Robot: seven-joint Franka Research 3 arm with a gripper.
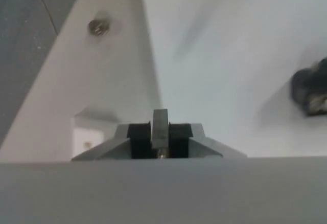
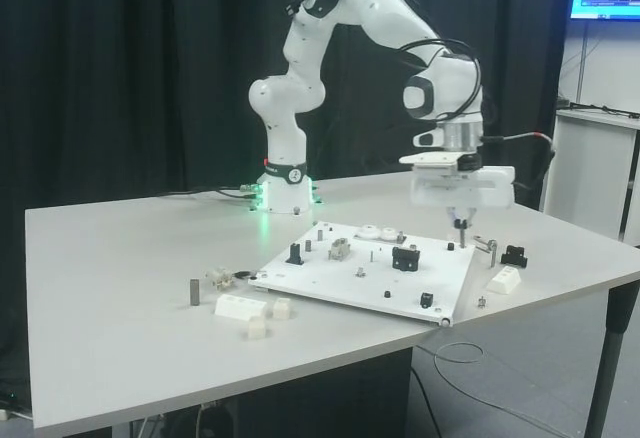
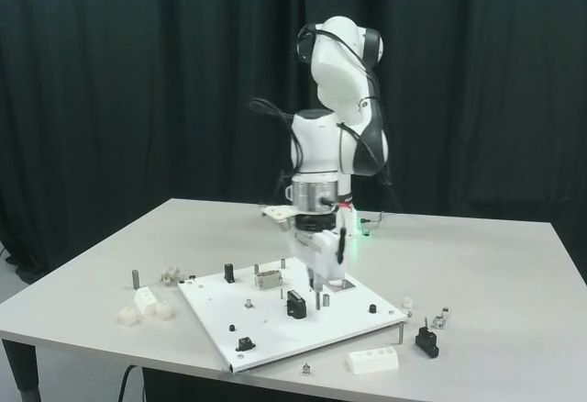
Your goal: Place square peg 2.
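Overhead, the claw (image 2: 459, 220) grips the peg (image 1: 160, 128) above the board (image 2: 330, 288).

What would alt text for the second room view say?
A white robot arm reaches down with its gripper holding a small grey peg upright just above a white board on a grey table. Small parts lie scattered on and around the board, against black curtains.
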